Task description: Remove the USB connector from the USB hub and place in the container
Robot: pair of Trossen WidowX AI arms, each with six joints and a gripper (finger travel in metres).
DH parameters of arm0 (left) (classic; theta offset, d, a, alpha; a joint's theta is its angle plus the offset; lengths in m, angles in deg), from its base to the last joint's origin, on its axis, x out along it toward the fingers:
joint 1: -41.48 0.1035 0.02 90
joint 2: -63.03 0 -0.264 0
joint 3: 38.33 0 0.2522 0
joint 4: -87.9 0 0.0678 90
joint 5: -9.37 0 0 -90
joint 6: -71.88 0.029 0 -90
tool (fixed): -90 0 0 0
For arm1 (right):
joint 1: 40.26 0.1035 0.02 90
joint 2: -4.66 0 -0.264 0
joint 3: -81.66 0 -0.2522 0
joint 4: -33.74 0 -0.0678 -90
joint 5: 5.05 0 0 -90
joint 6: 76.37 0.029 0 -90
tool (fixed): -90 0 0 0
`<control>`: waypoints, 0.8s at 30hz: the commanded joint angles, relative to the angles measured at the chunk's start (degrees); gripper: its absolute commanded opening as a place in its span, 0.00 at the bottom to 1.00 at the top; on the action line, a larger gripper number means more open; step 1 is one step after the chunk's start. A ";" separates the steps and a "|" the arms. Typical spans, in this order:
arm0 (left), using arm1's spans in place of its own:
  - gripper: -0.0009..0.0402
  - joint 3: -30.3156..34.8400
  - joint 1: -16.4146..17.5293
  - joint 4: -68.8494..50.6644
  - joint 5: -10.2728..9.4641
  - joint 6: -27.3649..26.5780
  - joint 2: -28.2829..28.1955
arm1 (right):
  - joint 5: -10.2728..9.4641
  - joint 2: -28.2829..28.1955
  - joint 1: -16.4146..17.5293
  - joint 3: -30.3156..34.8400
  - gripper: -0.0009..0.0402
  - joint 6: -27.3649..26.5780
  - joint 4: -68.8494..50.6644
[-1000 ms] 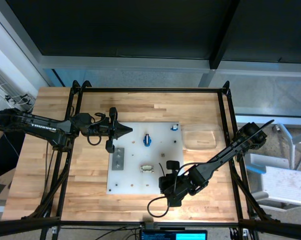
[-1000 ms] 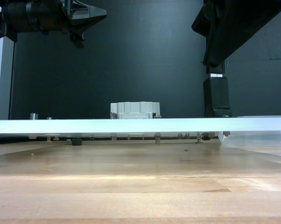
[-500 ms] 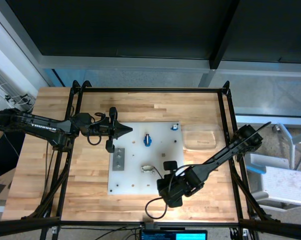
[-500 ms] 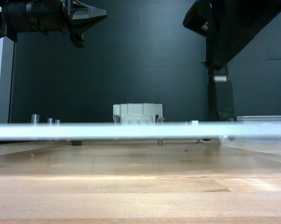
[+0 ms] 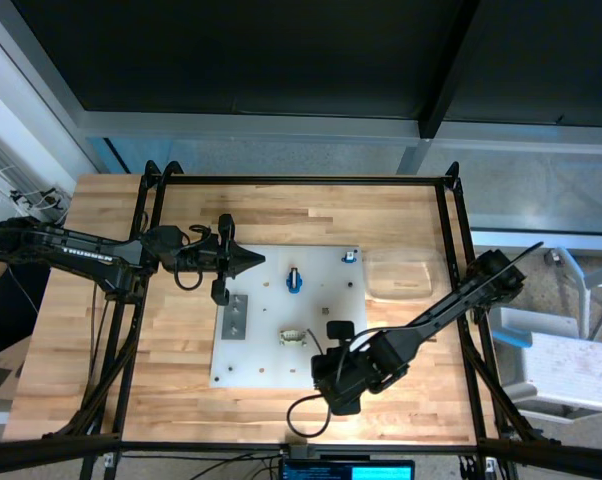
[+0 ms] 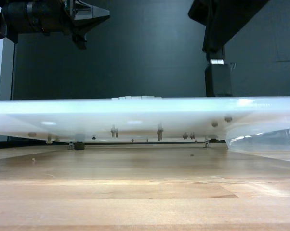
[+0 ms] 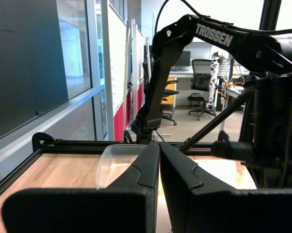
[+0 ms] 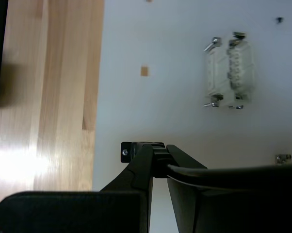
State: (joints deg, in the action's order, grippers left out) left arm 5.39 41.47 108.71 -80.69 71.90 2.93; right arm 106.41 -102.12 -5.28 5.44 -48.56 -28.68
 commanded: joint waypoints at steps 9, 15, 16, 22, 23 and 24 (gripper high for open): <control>0.02 0.00 0.00 -0.02 0.02 0.00 -0.02 | 0.57 2.19 1.62 -5.60 0.02 3.30 5.57; 0.02 0.00 0.00 0.00 0.02 0.00 0.00 | 1.99 3.32 1.66 -4.98 0.02 3.32 2.73; 0.02 0.00 0.00 -0.02 0.02 0.00 0.00 | 2.01 3.67 1.66 -5.07 0.02 3.32 2.60; 0.02 0.00 0.00 -0.02 0.02 0.00 0.00 | 1.97 7.52 1.64 -7.06 0.02 3.37 1.38; 0.02 0.00 0.00 -0.02 0.02 0.00 0.00 | 1.99 8.66 1.62 -7.96 0.02 3.50 1.33; 0.02 0.00 0.02 -0.02 0.02 0.00 0.00 | 1.99 9.64 1.53 -8.94 0.02 3.69 1.31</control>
State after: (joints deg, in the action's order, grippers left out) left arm 5.37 41.47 108.71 -80.69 71.87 2.93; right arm 108.68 -93.64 -3.69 -2.30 -45.17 -27.41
